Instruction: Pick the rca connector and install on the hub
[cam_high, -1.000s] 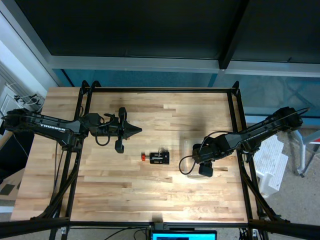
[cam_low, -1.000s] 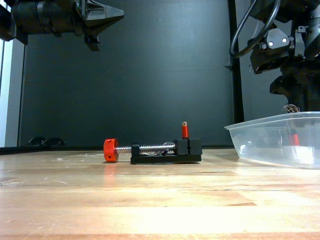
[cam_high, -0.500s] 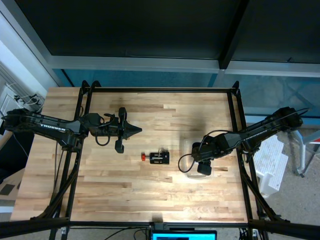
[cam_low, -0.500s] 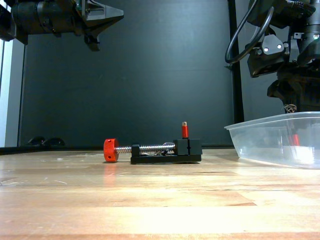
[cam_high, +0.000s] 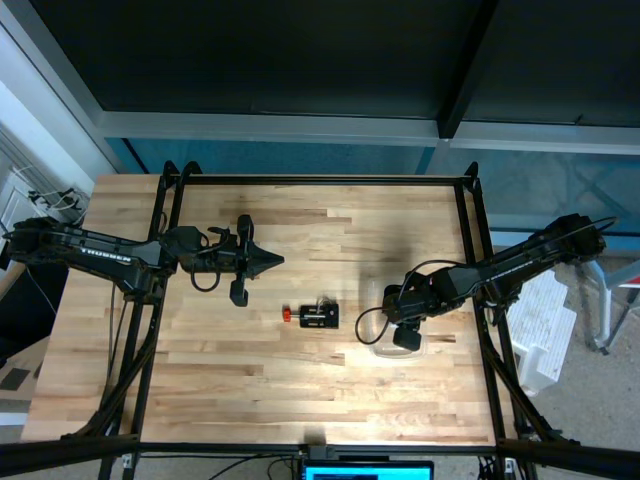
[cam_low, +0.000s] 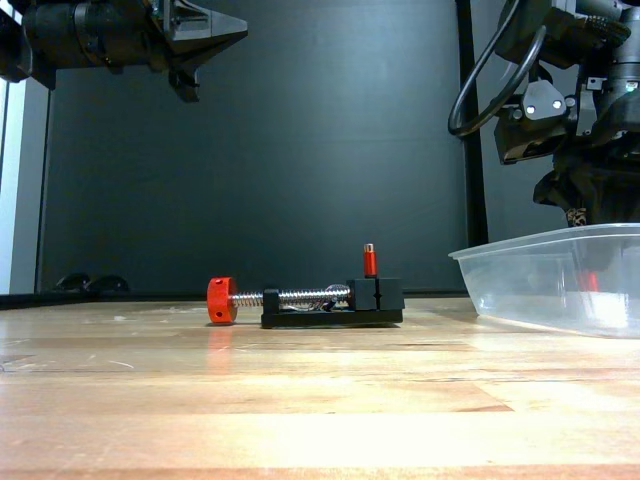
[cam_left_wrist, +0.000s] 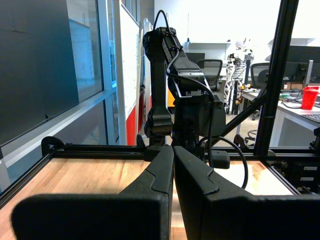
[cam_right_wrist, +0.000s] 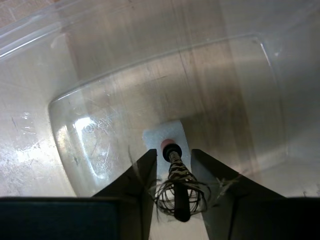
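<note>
Black and parked, the left gripper (cam_high: 272, 261) hangs clenched and empty above the left side of the tabletop (cam_high: 250, 380). At mid-tabletop lies the hub (cam_high: 318, 317), its red knob (cam_low: 221, 299) pointing left. Further right, the right gripper (cam_high: 404, 337) hovers over the clear tray (cam_low: 520, 270). It is clamped on the rca connector (cam_right_wrist: 174, 180), whose reddish tip hangs above a small white square piece (cam_right_wrist: 172, 132). I judge the connector light and rigid but slippery, and its loose wire braid springy. The best hold is on the solid dark barrel, leaving the tip free for seating.
</note>
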